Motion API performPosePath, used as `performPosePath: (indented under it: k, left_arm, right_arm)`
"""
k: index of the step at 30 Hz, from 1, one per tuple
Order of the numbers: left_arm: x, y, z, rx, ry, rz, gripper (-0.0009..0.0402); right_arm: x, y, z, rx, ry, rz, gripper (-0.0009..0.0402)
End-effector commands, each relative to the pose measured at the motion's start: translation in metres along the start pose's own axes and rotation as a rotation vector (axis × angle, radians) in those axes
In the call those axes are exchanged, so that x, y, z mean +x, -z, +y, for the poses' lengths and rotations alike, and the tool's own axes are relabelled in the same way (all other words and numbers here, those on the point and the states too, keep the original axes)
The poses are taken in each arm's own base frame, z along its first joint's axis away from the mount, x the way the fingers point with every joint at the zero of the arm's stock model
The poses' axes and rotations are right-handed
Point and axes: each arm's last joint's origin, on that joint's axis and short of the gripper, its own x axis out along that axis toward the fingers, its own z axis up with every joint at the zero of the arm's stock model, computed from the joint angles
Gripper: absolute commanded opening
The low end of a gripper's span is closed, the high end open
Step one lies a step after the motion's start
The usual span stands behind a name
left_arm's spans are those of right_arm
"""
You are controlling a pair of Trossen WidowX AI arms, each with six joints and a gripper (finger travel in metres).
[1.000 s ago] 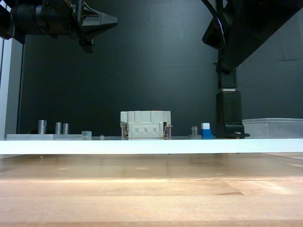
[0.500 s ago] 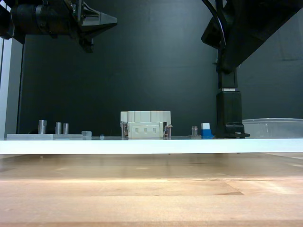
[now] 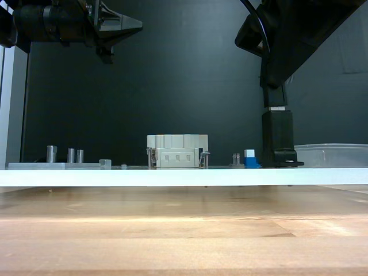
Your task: Remove the USB connector from the USB hub and place in the container
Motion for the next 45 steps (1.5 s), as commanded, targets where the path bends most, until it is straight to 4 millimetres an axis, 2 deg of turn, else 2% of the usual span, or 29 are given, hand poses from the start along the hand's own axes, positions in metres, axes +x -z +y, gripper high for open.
performPosePath:
  k: [1,10,21,30,45]
  left_arm:
    - [0.0,0.0,0.0,0.0,0.0,0.0,0.0001]
    - [0.0,0.0,0.0,0.0,0.0,0.0,0.0001]
    - [0.0,0.0,0.0,0.0,0.0,0.0,0.0001]
    - [0.0,0.0,0.0,0.0,0.0,-0.001,0.0001]
    - [0.0,0.0,0.0,0.0,0.0,0.0,0.0001]
  right_arm:
    - [-0.001,-0.001,0.0,0.002,-0.007,-0.001,0.0]
    - [-0.001,0.001,0.001,0.01,-0.009,-0.014,0.0]
    - [-0.01,0.016,0.008,0.033,0.009,-0.115,0.0]
    - [-0.009,0.03,0.008,0.081,-0.019,-0.19,0.0]
    - [-0.011,0.03,0.009,0.075,-0.028,-0.191,0.0]
